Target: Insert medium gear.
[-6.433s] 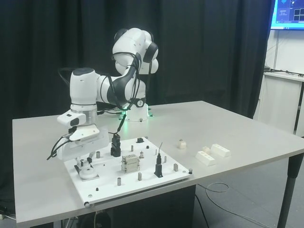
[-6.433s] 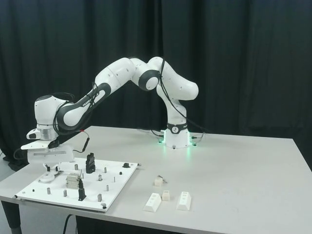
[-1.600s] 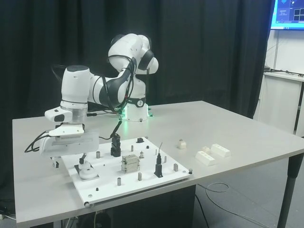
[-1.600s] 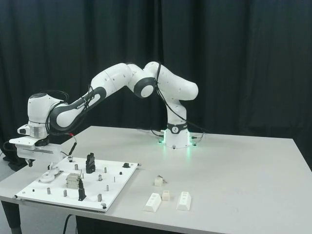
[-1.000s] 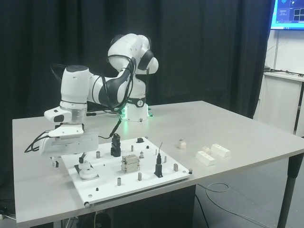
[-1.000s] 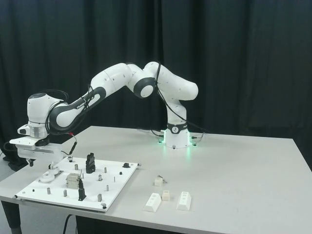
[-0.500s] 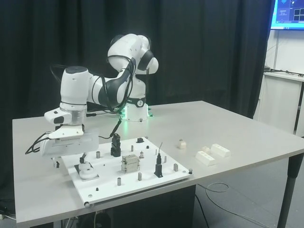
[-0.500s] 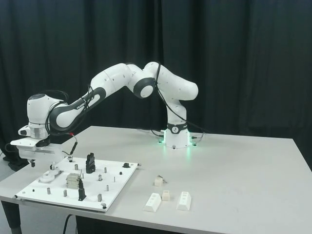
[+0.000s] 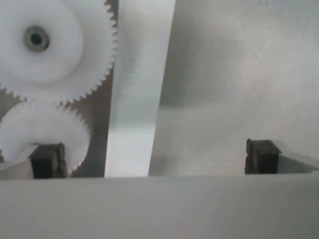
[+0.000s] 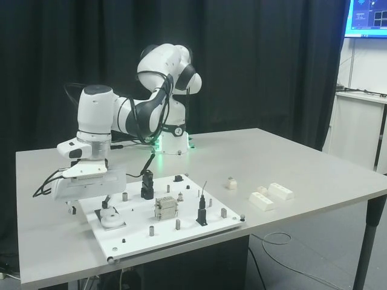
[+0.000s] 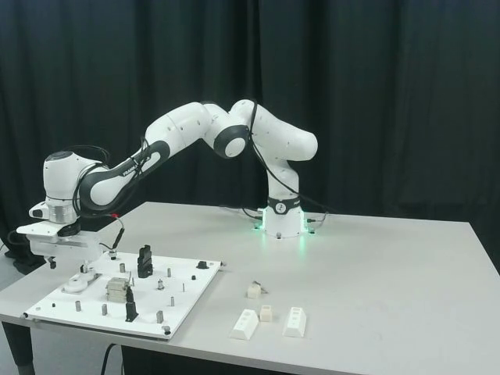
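Two white toothed gears sit meshed at the near left corner of the white board (image 10: 181,232). In the wrist view the large gear (image 9: 37,45) lies beside a smaller gear (image 9: 45,132). In the room views they show as one white stack (image 10: 110,219) (image 11: 76,283). My gripper (image 9: 154,158) hangs open above the board's left edge (image 9: 137,84), holding nothing. One black fingertip (image 9: 48,160) is over the smaller gear's rim, the other (image 9: 260,155) is over bare grey table. The hand (image 10: 89,204) (image 11: 69,264) sits slightly left of the gears.
The board carries several metal pegs, a black connector (image 10: 146,184), a grey block (image 10: 164,207) and a black upright piece (image 10: 201,214). White blocks (image 10: 272,194) and a small cube (image 10: 231,182) lie on the grey table to the right. The arm's base (image 11: 283,219) stands at the back.
About six seconds ago the hand was low over the gears; it has since risen and shifted left to the board's edge. Over the last second it has hardly moved.
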Tool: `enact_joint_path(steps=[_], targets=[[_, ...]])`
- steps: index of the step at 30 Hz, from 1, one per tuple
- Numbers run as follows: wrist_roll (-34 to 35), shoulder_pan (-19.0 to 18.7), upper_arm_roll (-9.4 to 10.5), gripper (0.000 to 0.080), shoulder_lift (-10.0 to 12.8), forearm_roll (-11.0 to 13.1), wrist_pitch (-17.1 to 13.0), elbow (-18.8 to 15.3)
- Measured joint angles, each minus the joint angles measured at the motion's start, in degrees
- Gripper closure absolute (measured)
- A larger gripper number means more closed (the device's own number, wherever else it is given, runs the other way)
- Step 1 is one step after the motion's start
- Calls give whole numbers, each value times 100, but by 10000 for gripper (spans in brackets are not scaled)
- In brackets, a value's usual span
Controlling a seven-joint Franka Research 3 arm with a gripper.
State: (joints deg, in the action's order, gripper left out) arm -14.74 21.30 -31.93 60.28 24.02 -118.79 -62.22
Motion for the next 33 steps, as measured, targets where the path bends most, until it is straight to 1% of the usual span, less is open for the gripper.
enact_joint_path(steps=[10, 19, 27, 33], targets=[[-25, 3, 1, 3, 8, 4, -7, 12], [-44, 11, -7, 3, 12, -13, -71, 24], [33, 35, -23, 3, 12, -109, -78, 91], [145, 48, -23, 3, 12, -196, 8, 164]])
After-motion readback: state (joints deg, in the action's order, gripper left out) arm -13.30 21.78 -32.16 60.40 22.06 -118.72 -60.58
